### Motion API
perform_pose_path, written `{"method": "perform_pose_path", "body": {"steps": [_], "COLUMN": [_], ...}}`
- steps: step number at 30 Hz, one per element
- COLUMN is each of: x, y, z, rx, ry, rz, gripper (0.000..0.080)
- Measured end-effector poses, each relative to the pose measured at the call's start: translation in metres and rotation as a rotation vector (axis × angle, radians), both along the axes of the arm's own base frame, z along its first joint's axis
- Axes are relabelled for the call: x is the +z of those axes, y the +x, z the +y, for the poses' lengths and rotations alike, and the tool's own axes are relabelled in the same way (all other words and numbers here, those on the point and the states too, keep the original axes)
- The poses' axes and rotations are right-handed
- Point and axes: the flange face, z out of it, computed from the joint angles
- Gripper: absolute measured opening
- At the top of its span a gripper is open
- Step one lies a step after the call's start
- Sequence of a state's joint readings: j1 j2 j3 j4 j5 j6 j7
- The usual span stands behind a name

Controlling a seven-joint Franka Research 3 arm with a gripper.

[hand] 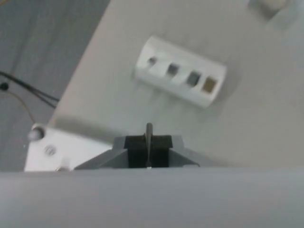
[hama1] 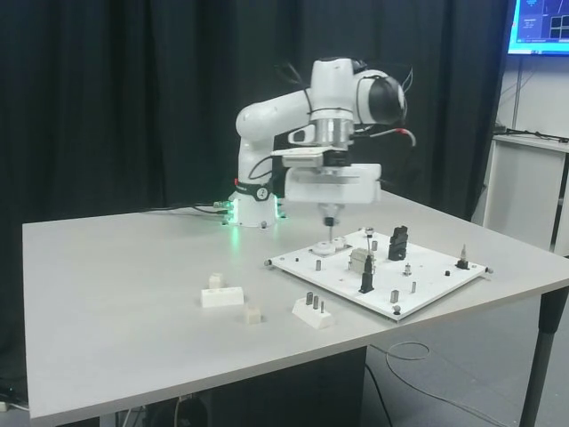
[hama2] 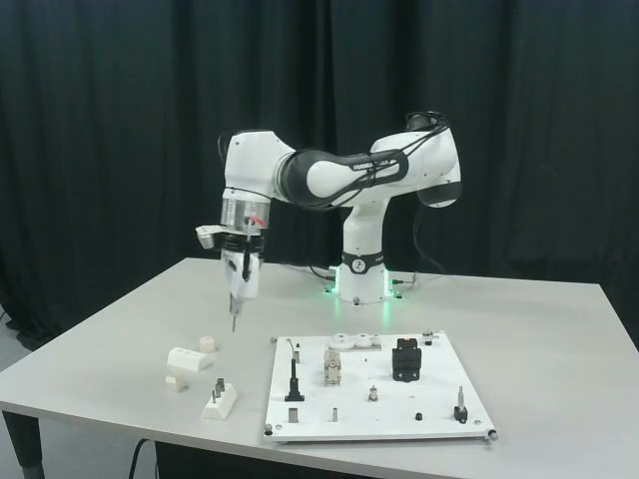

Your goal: Insert round peg 1.

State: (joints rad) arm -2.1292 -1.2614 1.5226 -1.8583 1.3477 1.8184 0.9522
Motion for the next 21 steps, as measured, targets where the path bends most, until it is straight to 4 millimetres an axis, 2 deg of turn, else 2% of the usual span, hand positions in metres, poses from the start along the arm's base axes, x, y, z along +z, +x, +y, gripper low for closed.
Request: {"method": "perform_pose_path", "body": {"steps": [11, 21], "x": [0.003, -0.008], "y": [0.024, 0.039], "z": [0.055, 0.108], "rx": [0.028, 0.114], "ry": [0.052, 0.068], "rz": [0.05, 0.105], "gripper": [0.0015, 0.0015]}}
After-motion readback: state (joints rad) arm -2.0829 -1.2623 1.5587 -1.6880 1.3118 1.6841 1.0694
